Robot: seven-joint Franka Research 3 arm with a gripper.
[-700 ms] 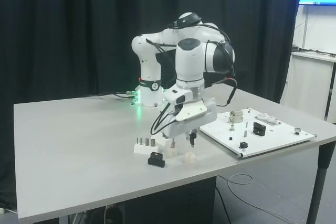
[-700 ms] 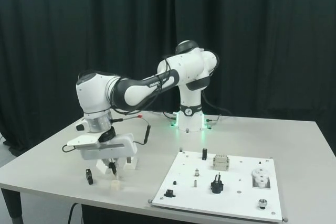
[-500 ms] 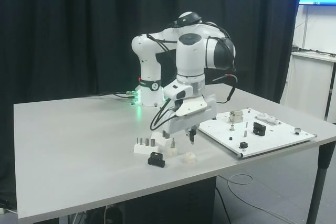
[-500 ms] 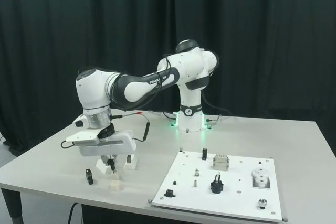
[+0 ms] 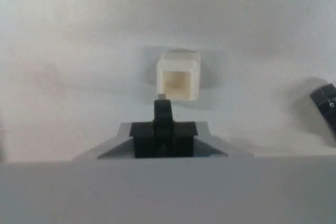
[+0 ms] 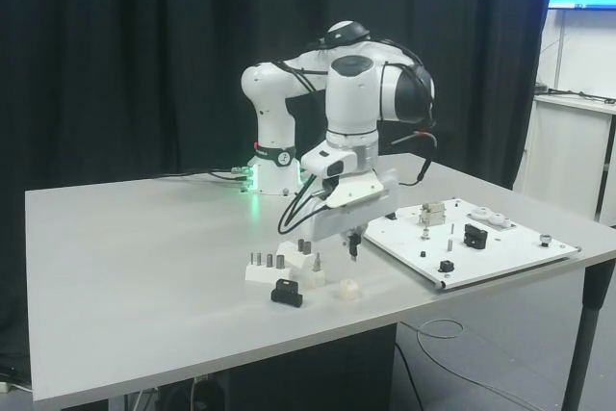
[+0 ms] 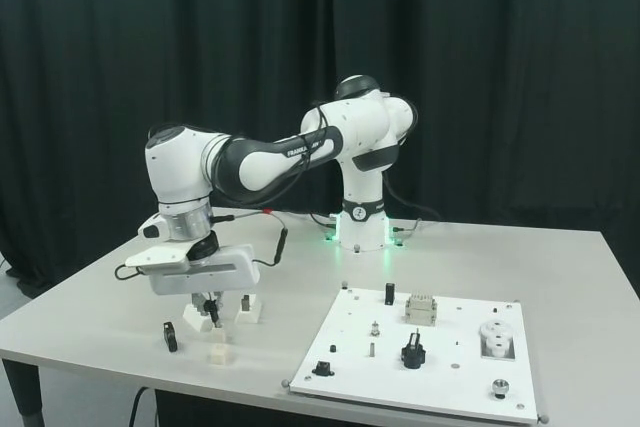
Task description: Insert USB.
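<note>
White holder [image 5: 178, 75] — open table [image 6: 135, 247] around.

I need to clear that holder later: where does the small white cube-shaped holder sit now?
The white cube holder stands on the grey table near its front edge, just below the gripper, between the small black block and the white board.

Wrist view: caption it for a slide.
Hand holding a black plug above a small white block on the grey table.
</note>
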